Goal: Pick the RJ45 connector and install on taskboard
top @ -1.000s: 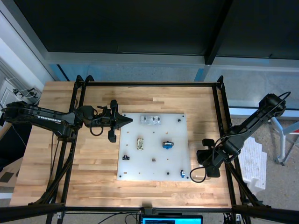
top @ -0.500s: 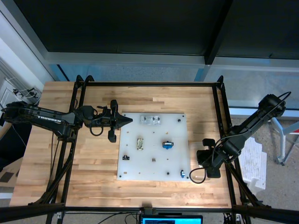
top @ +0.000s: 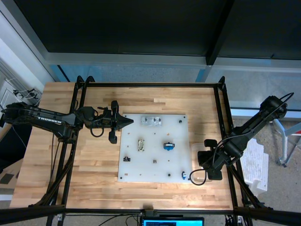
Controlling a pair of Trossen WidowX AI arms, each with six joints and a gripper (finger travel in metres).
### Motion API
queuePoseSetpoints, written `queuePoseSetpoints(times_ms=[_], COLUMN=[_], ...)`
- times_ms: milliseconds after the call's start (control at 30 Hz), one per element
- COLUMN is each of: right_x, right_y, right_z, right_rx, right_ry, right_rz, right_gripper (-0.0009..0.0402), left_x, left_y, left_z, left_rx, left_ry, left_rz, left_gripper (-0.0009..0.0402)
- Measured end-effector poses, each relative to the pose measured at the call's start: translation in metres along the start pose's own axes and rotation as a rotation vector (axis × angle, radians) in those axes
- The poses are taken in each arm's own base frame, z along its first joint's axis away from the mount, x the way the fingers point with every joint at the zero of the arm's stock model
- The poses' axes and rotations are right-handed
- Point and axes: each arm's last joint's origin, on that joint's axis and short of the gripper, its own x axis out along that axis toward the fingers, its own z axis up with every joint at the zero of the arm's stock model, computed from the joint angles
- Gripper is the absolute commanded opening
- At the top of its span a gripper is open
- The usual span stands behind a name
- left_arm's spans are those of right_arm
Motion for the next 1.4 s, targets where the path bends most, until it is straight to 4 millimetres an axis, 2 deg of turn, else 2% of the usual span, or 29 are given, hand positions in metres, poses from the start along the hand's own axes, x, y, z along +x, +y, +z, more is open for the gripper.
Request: queuePoseSetpoints(times_ms=[333, 567, 1100, 1400], right_x=[-0.025, -0.032, -0.019, -0.008], right_y=[0.005, 0.006, 0.039, 0.05], right_z=[0.009, 0.009, 0.051, 0.075], right_rx=[0.023, 0.015, 0.007, 0.031], right_ry=[-0.021, -0.016, 0.013, 0.026], right_rz=[0.021, 0.017, -0.022, -0.041], right_gripper=[0.0, 0.0, 0.0, 0.0], left_x=[0.0, 0.0, 0.0, 0.0], left_y=[0.0, 0.0, 0.0, 0.0], left_z=[0.0, 0.0, 0.0, 0.0], left_rx=[0.0, 0.0, 0.0, 0.0], left_ry=[0.0, 0.0, 0.0, 0.0], left_rz=[0.0, 0.0, 0.0, 0.0], left_gripper=[0.0, 0.0, 0.0, 0.0])
